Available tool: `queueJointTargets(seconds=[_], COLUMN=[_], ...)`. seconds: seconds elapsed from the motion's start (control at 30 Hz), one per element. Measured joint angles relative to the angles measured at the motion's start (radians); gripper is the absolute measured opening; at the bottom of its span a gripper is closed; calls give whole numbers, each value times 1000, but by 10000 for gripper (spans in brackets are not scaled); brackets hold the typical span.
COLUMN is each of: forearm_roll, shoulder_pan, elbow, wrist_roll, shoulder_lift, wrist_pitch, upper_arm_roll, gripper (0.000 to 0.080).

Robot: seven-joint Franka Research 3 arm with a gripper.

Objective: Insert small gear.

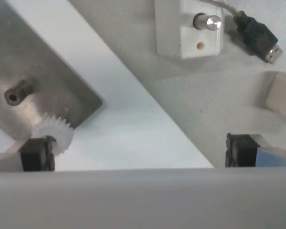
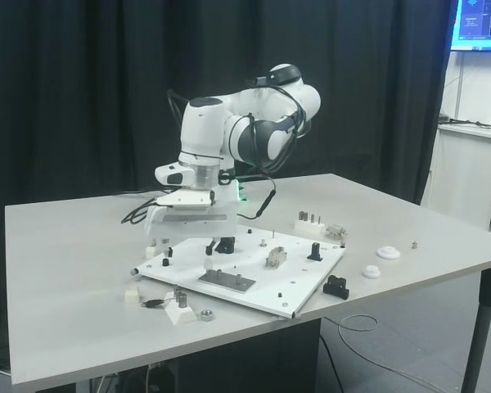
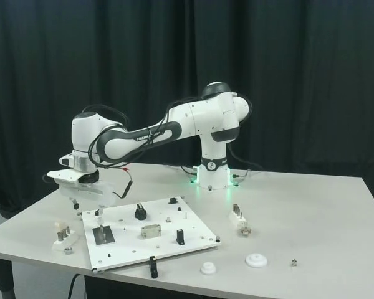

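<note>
Small gear is seen white, resting against one fingertip at the edge of the grey metal plate; fingers are spread wide, nothing pinched between them; gripper is held over the white board; black bushing sits on the plate; black USB plug lies beside a white block on the grey table.

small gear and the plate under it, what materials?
Small gear: looks like white moulded plastic, matte, with soft-edged teeth. Grey plate: probably brushed metal, going by its dull sheen and faint streaks. Black peg on it: dark metal or plastic, cannot tell.
</note>
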Motion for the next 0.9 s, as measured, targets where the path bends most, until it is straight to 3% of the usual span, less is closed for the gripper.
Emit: queueJointTargets(seconds=[0.9], forearm_roll=[0], shoulder_pan=[-15], elbow=[2], wrist_roll=[0], shoulder_lift=[0], wrist_pitch=[25], upper_arm_roll=[28], gripper=[800])
